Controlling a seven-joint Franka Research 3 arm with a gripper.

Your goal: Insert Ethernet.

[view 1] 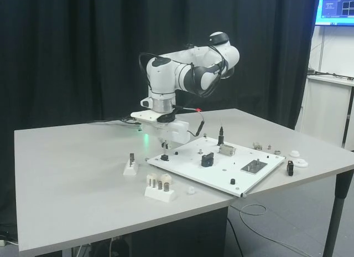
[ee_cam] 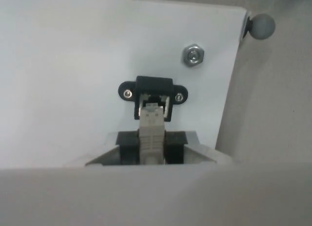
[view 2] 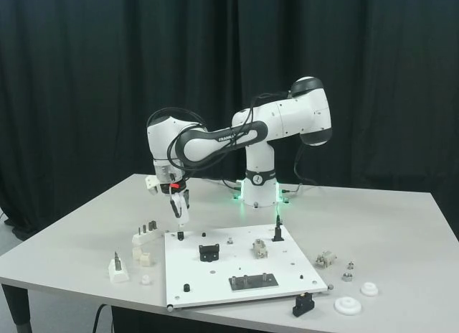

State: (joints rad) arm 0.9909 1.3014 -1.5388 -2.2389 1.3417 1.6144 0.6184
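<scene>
The Ethernet plug [ee_cam: 150, 131] sits nose-first at the mouth of the black socket [ee_cam: 153, 92], which is screwed to the white board [ee_cam: 63, 80] near the corner closest to the arm's base; it looks partly entered, though depth is hard to judge. To finish well, keep the plug square to the opening and press straight along its axis until the latch catches. The gripper [ee_cam: 151, 150] is clamped on the plug's rear, fingers narrowly spaced

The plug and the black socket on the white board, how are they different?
The plug is grey and long; the socket is black and wide. The plug sits in the gripper; the socket is screwed to the white board. They line up, the plug's tip at the socket's mouth.
</scene>
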